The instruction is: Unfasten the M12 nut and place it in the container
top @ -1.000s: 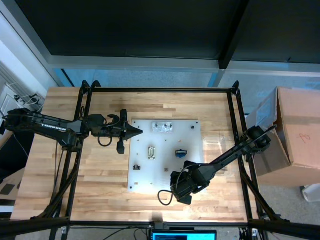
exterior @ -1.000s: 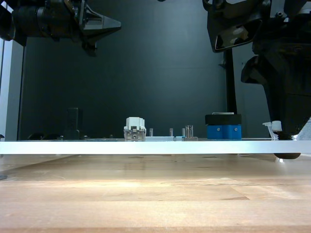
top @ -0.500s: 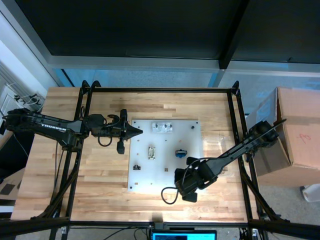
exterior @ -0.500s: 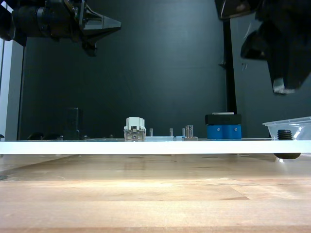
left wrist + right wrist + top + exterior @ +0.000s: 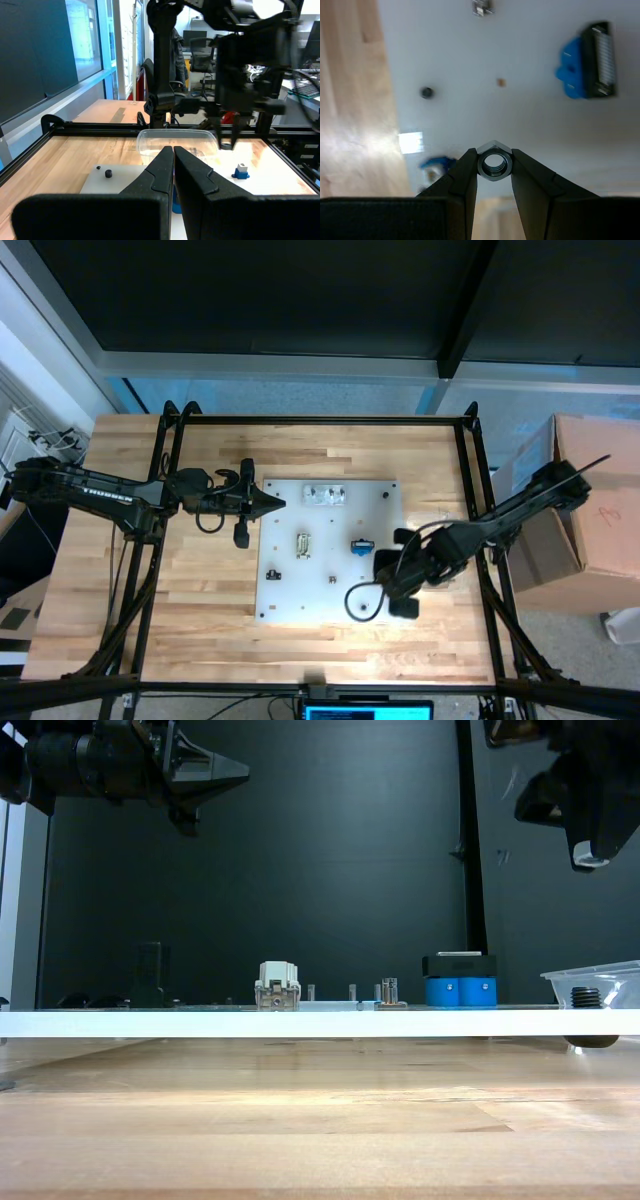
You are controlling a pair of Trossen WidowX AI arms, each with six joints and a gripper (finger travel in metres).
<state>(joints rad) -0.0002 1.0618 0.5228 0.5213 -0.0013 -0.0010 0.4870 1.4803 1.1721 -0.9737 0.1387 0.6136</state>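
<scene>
One nut (image 5: 494, 166) in right pincer (image 5: 494, 153) over board (image 5: 290, 605), left pincer (image 5: 173, 150) closed beside board

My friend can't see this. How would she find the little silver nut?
Find the white board on the table; the left gripper hangs shut over its left edge, the right gripper above its right edge. The nut is the small silver six-sided ring pinched between the right gripper's fingers, the only part off the board.
</scene>
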